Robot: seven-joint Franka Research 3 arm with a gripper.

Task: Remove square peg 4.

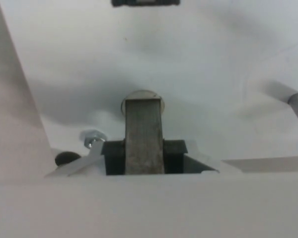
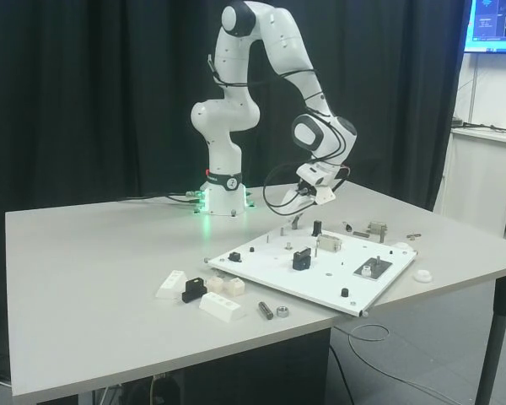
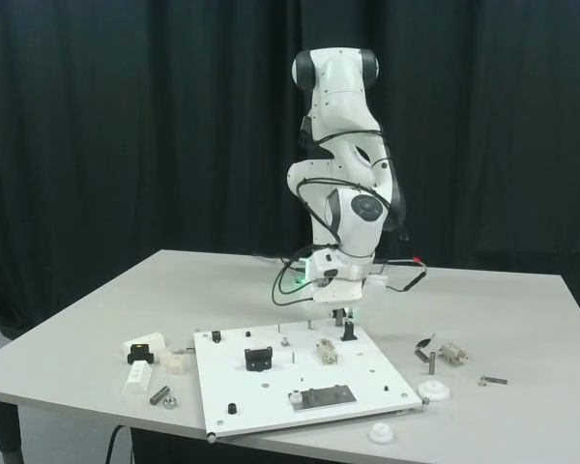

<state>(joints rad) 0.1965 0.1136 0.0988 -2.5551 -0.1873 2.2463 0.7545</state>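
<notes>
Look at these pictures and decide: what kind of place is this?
Probably a robotics lab or test cell: a white robot arm bolted to a grey table, black curtains behind it, and a white board of small parts.

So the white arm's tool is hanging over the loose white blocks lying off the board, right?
Not quite. Both room views show the tool over the far edge of the white board, not over the loose white blocks, which lie on the grey table beside the board.
</notes>
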